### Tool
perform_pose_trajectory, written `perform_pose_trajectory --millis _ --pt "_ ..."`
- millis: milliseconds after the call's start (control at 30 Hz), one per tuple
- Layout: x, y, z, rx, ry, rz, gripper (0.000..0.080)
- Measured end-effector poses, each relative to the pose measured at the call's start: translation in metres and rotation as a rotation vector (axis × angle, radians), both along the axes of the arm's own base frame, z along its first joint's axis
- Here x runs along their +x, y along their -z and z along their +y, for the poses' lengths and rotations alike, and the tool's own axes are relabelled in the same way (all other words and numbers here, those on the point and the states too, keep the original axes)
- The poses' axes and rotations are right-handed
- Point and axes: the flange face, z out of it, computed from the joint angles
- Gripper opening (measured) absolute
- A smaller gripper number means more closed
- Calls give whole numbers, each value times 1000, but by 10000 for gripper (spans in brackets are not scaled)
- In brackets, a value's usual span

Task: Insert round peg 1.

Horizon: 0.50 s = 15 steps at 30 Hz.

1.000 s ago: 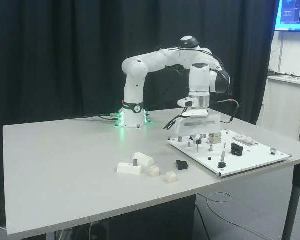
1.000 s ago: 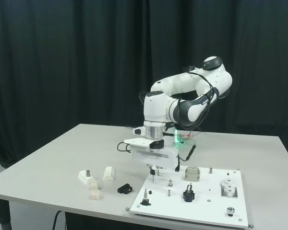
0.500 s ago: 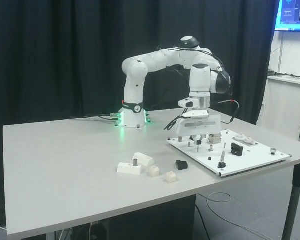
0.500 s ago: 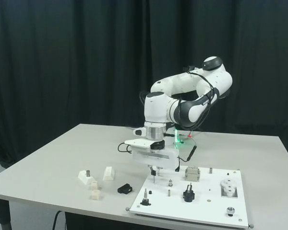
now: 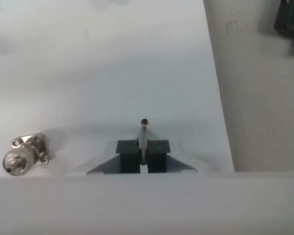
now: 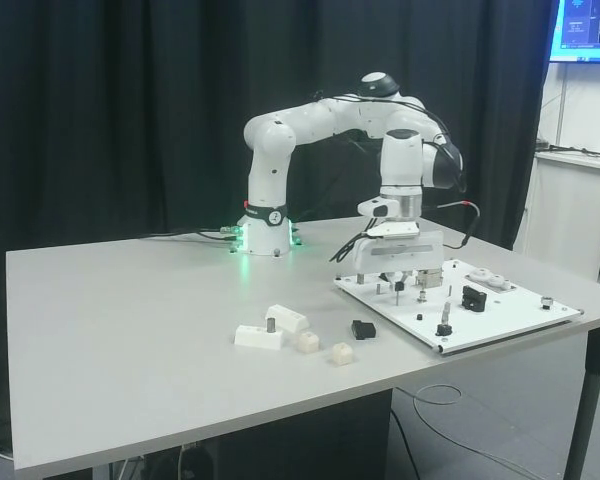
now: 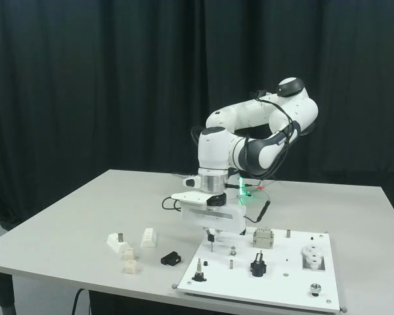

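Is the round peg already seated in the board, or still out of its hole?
Out. In the wrist view the pincer holds the thin peg upright, its tip just short of the small dark hole in the white board.

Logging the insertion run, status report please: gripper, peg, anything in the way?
Gripper shut on round peg, held upright over white board. Peg tip just above small hole, not seated. Metal connector off to the side, path unobstructed.

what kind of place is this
Probably a robotics lab or test cell: a white arm bolted to a grey table, black curtains behind, and a white board of practice fittings.
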Motion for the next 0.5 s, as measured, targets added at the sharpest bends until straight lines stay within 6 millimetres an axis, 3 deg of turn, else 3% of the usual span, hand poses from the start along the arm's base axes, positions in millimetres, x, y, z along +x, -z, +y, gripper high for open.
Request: perform_pose_trajectory --millis 500 --pt "2 0 4 4 0 0 30"
